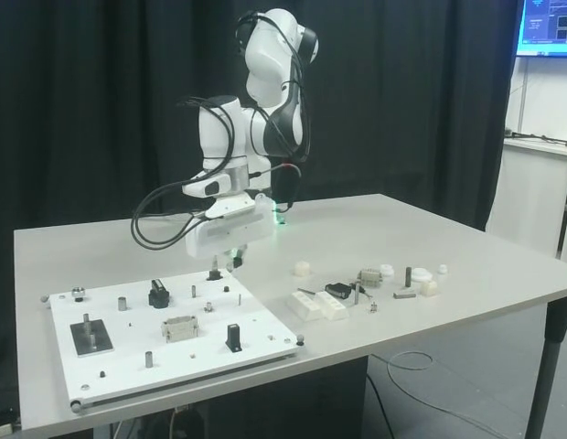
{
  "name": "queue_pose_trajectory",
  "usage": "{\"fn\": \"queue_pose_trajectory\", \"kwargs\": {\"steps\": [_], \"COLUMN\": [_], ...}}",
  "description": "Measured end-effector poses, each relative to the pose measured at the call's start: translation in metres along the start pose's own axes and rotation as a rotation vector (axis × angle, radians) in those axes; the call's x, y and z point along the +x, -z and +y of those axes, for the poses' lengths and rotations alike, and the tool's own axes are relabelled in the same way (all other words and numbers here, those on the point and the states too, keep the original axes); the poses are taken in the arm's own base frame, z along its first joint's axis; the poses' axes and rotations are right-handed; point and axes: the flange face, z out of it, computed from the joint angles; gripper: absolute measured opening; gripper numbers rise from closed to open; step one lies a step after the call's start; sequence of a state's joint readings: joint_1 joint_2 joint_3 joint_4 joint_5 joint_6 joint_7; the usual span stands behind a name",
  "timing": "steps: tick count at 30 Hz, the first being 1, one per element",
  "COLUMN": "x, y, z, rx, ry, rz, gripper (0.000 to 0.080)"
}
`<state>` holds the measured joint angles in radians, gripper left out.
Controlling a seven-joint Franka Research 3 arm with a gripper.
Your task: Remove round peg 1.
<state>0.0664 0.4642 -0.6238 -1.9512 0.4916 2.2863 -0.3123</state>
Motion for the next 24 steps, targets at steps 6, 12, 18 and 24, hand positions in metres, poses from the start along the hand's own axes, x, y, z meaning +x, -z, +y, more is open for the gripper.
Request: {"fn": "queue_pose_trajectory", "kwargs": {"steps": [6, 12, 18, 24], "x": [0.0002, 0.0011, 0.0024, 0.0042], "y": [0.0002, 0.0014, 0.0025, 0.001], "z": [-0.0011, -0.0027, -0.0057, -0.009], "rx": [-0.004, -0.014, -0.02, -0.025], "ry": [-0.028, -0.031, -0.029, -0.03], "rz": [0.0, 0.0, 0.002, 0.004], "gripper": [0.0293, 0.0657, 0.0657, 0.0789]}}
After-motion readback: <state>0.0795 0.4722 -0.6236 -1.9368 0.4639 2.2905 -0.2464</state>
